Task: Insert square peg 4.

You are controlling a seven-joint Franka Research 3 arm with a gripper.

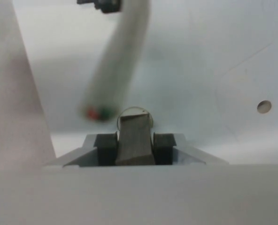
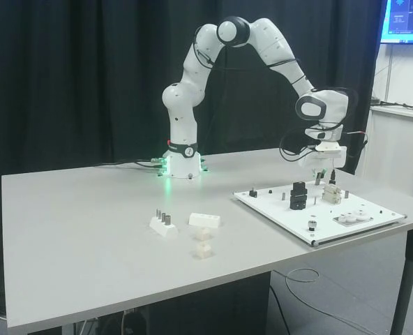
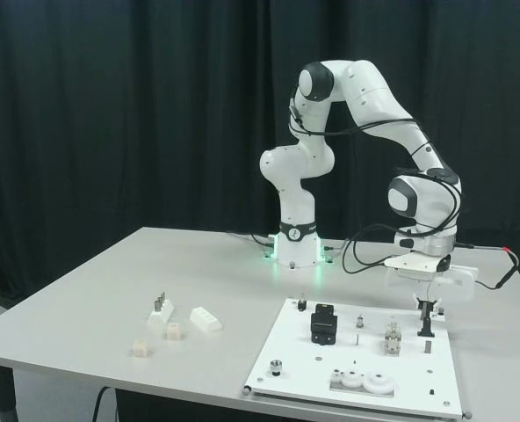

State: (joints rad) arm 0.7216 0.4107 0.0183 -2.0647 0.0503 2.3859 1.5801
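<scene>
Square peg: clamped upright between fingers of gripper, poised above white board for vertical insertion.

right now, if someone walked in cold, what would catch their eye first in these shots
The white robot arm arching high over the grey table stands out first, against the black curtain. Its claw hangs low over the far side of the white board, shut on a grey square peg. Near the base, green lights glow, and small white blocks sit apart on the table.
</scene>
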